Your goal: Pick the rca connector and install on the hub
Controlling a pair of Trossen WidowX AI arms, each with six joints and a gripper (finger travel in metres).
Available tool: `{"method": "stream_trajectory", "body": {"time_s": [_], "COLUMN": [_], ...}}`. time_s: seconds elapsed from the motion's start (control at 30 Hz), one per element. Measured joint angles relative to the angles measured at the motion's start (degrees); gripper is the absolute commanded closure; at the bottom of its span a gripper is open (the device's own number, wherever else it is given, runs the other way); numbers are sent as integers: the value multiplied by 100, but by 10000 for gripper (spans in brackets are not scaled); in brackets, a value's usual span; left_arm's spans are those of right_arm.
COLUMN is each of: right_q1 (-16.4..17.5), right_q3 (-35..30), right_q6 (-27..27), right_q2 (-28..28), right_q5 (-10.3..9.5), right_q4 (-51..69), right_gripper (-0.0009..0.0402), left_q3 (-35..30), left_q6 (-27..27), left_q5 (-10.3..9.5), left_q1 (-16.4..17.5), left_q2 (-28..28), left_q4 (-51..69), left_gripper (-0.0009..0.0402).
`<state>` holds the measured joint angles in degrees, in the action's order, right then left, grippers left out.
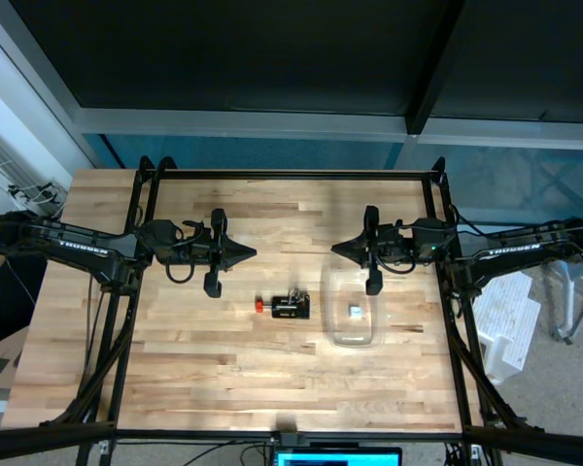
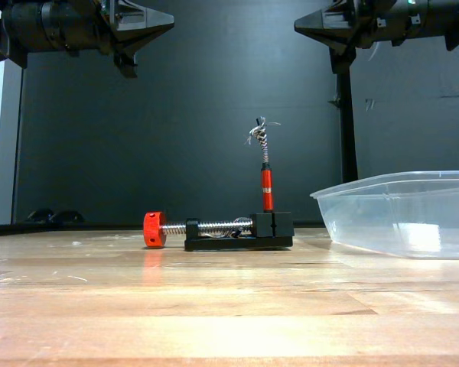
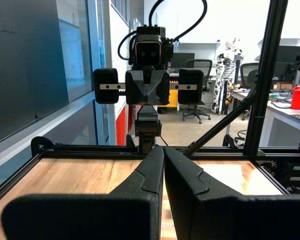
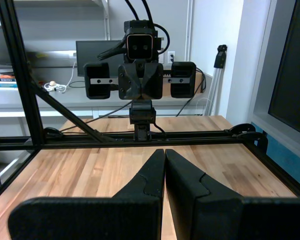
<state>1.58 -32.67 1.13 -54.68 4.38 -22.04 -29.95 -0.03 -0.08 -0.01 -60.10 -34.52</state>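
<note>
In the high view, a black metal vise [image 1: 291, 310] with a red round knob [image 1: 258, 305] sat on the pale wooden surface [image 1: 175, 369]. Just right of the vise stood a clear plastic tray [image 1: 353, 342] holding a small white block [image 1: 356, 311]. The left gripper [image 1: 252, 253] hung behind and to the left of the vise, and the right gripper [image 1: 334, 249] behind and to its right. Both were well apart from it, tips facing each other.

In the low view, the red cylindrical RCA connector [image 2: 267, 191] stood upright on the vise, at the end away from the knob. Nothing held it, and its braided silver cable [image 2: 262, 141] rose from its top. Both grippers hung high above the vise.

In the left wrist view, the left gripper's fingers [image 3: 150, 175] were pressed together with nothing between them, pointing level over the surface.

In the right wrist view, the right gripper's fingers [image 4: 152, 177] were likewise pressed together and held nothing.
</note>
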Motion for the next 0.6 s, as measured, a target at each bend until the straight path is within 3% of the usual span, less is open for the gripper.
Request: {"method": "stream_trajectory", "body": {"time_s": [0.6], "right_q1": [0], "right_q3": [177], "right_q6": [-2], "right_q2": [72], "right_q5": [-151], "right_q4": [-225], "right_gripper": [393], "left_q3": [0], "left_q6": [0], "left_q5": [0], "left_q1": [0], "left_q2": [0], "left_q4": [0], "left_gripper": [393]}}
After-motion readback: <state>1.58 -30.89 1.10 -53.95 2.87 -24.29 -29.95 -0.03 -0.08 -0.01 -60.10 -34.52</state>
